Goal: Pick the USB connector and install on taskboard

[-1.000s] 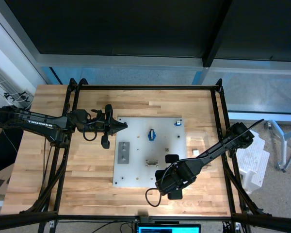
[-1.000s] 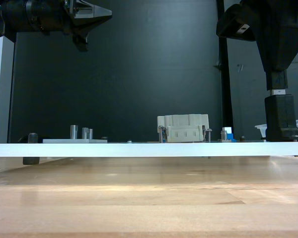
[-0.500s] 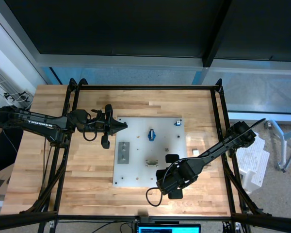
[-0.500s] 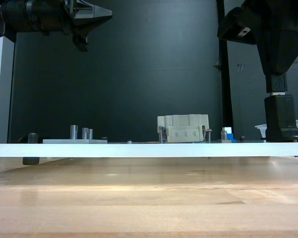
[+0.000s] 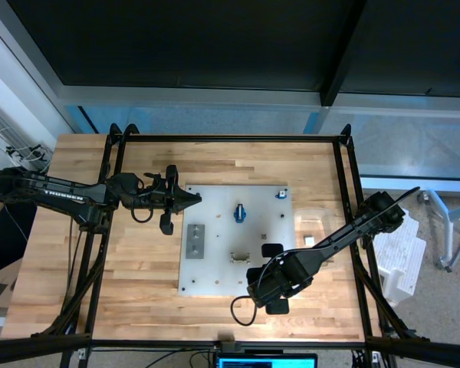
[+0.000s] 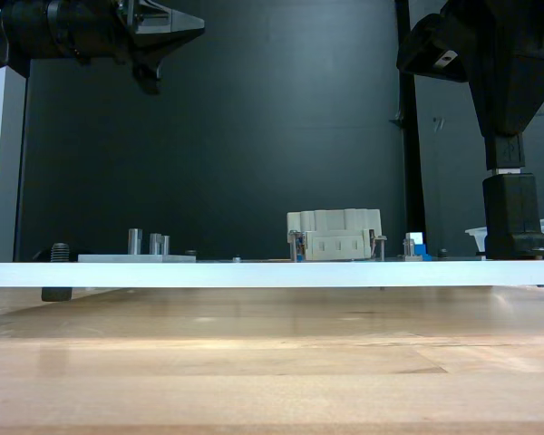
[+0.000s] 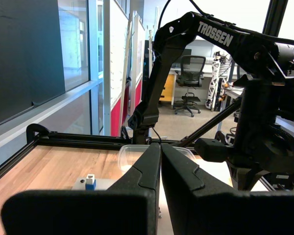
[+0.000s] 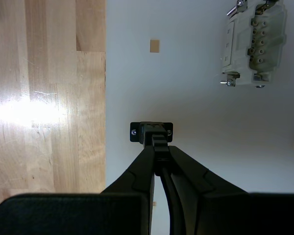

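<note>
The whole wooden table is taken in from above its near edge by the high view, which is aimed down and away. In the low view, the flat white square taskboard is seen edge-on and close, from table-top height. The beige multi-pin connector is shared by both views and by the right wrist view. That view is pointed straight down along the right gripper, which is closed on the small black USB connector. The left wrist view is directed level across the board, along the closed left gripper raised by its far left corner.
</note>
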### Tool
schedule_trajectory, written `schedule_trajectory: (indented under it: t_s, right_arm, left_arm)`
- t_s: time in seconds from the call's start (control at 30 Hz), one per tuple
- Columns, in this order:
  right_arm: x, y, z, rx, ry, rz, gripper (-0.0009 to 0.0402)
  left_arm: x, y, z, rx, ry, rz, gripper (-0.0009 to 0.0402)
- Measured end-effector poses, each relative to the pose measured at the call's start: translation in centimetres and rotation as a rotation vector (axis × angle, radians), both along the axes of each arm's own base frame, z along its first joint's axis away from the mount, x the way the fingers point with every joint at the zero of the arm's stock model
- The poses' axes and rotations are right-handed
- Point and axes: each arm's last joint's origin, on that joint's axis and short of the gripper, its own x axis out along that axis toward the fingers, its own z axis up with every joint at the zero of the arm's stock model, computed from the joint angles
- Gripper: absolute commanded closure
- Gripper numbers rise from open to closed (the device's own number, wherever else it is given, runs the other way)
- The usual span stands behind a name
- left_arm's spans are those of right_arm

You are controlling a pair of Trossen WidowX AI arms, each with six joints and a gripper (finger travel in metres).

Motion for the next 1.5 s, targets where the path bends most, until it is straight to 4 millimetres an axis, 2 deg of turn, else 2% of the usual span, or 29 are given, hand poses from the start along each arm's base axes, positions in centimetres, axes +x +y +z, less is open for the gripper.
schedule_trajectory:
  t_s: [0.33, 0.43, 0.67, 1.17, 1.5]
  right_arm:
    - [0.0, 0.0, 0.1, 0.003, -0.005, 0.004, 0.0337]
    - [0.0, 0.0, -0.4, -0.001, 0.008, 0.004, 0.0324]
    - [-0.1, -0.1, 0.3, -0.010, -0.021, 0.002, 0.0296]
    - [-1.8, -1.1, 3.4, -0.009, -0.051, 0.000, 0.0227]
    - [-3.1, -1.9, 5.9, 0.020, -0.102, 0.004, 0.0234]
  left_arm:
    - [0.0, 0.0, 0.0, 0.000, 0.000, 0.000, 0.0393]
    - [0.0, 0.0, 0.0, 0.000, 0.000, 0.000, 0.0393]
    - [0.0, 0.0, 0.0, 0.000, 0.000, 0.000, 0.0393]
    - [0.0, 0.0, 0.0, 0.000, 0.000, 0.000, 0.0393]
    - [0.0, 0.0, 0.0, 0.000, 0.000, 0.000, 0.0393]
